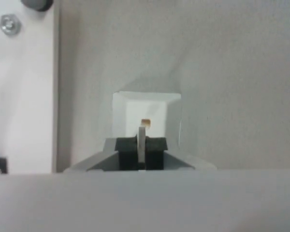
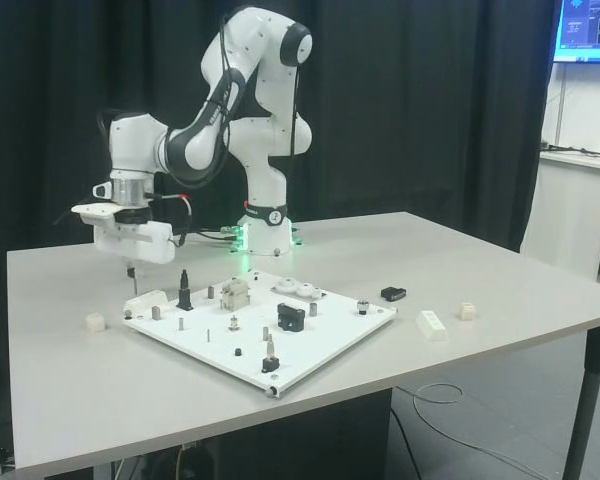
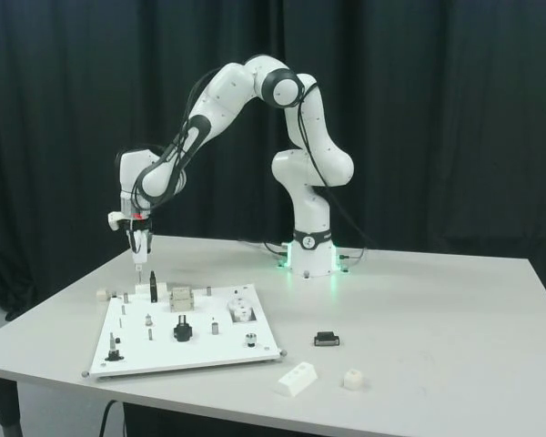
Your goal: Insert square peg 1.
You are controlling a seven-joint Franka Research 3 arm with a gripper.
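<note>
A white Franka arm hangs its gripper (image 2: 130, 268) above the far corner of the white assembly board (image 2: 325, 335) on a grey table (image 2: 480, 260), its 2 black fingers (image 1: 127, 145) pinching a thin upright peg (image 1: 141, 140) that appears to be square peg 1. In the wrist view the peg stands between the pads directly over a white block (image 1: 146, 112) with a sloped, funnel-like mouth, and a small square opening (image 1: 145, 123) shows just past the peg's tip; the peg does not yet seem to have entered it. From the second room view the gripper (image 3: 139, 253) sits above the board's back edge, near a small white cube (image 3: 101, 295) that rests on the table just off the board, with a black post (image 3: 153, 285) close by. The step in hand looks like the final alignment before descent. Doing it well likely means squaring the peg's flat faces to the opening's sides, keeping the peg upright, then lowering slowly so the sloped walls can guide the tip instead of jamming it. Releasing only once the peg has seated would guard against it tipping out.
</note>
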